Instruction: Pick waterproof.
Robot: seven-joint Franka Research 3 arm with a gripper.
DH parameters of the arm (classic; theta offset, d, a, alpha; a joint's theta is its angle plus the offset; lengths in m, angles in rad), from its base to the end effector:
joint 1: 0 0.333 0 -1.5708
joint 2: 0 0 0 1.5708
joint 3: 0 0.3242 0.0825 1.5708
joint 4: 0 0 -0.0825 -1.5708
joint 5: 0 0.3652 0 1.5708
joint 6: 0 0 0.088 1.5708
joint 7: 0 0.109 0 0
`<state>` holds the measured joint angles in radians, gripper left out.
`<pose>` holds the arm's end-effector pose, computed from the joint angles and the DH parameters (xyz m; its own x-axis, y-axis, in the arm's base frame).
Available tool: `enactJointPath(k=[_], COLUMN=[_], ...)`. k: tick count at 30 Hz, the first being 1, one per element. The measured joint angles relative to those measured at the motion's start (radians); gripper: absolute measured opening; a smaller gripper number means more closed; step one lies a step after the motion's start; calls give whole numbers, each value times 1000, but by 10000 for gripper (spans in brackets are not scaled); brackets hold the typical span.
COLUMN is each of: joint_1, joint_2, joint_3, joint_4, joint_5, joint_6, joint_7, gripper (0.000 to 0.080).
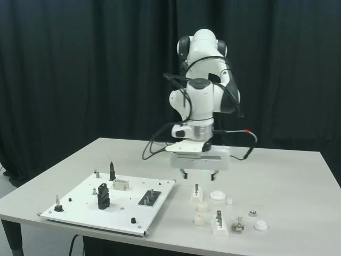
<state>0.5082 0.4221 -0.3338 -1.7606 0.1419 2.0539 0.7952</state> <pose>0.6132 0.1353 0.3456 0.7789 -0.6243 -0.0595 -0.6193 -0.7807 0.0843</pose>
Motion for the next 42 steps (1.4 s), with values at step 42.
enactJointPath(k=[42], joint_1=[189], joint_2=[154], joint_3=[13], joint_4=[31], joint_5=[51], joint_6=[281], joint_7=[235], gripper=[800])
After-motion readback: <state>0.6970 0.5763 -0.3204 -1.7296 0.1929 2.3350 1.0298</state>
